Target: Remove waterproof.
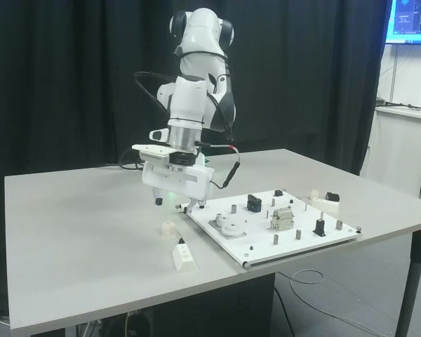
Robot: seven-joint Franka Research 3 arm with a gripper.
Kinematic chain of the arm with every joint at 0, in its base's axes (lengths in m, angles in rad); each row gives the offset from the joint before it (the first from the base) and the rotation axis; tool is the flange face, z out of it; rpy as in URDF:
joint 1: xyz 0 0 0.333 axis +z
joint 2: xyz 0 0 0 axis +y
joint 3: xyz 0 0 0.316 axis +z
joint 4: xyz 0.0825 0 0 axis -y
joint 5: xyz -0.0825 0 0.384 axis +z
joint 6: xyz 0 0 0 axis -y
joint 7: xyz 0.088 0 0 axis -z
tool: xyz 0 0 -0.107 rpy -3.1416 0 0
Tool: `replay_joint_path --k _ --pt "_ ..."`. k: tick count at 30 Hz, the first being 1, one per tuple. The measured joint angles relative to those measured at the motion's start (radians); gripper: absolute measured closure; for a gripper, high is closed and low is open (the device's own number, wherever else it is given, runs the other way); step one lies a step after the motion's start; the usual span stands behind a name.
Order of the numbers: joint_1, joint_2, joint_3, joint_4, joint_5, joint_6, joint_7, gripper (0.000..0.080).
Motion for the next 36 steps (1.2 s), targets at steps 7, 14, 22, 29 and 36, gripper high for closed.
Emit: replay_joint_path --k 7,14,22,29,36 --pt "0.0 0.0 0.0 0.001 0.008 0.002 -0.012 0.0003" --pt "0.0 0.0 0.0 0.003 0.018 0.003 -0.029 0.0003" --pt "0.0 0.001 0.003 0.011 0.031 0.003 -0.042 0.0003" --pt "0.006 0.001 0.01 0.018 0.066 0.003 -0.042 0.0003" --pt "0.029 0.001 0.015 0.027 0.113 0.003 -0.029 0.0003"
